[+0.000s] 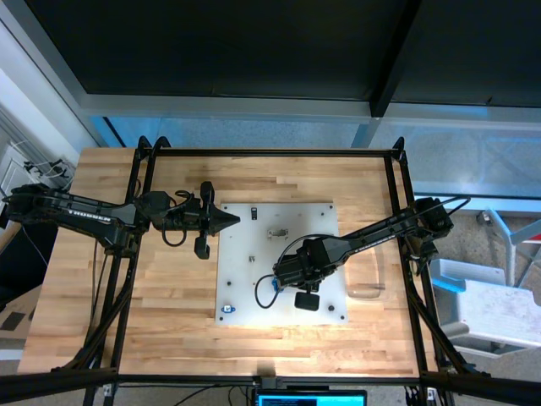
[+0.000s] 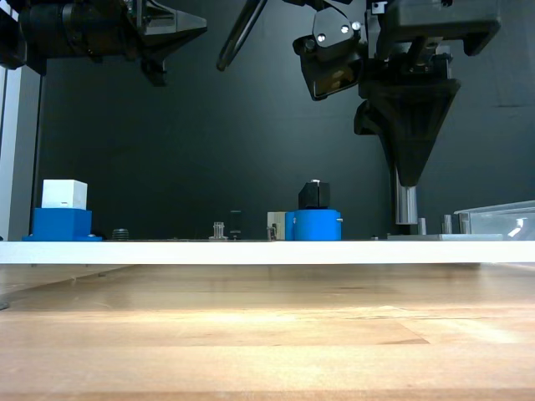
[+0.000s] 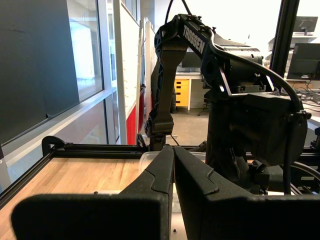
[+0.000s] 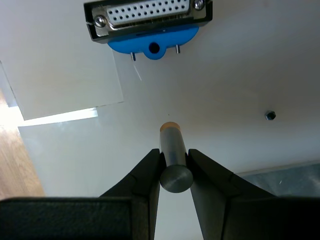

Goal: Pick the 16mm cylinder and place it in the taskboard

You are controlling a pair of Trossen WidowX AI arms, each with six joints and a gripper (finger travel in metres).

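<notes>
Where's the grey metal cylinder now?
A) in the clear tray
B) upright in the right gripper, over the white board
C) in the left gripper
B: right gripper clamps the grey metal cylinder upright above the white square taskboard; left gripper, shut, hovers at its left edge.

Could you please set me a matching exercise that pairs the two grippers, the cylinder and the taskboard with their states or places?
Things:
1. left gripper
2. right gripper
3. cylinder
4. taskboard

States or places:
a. upright, grey metal
b. shut and empty, raised near the taskboard's left edge
c. flat, white and square
d. shut on the cylinder, above the taskboard

Pairs: 1-b, 2-d, 3-a, 4-c.
</notes>
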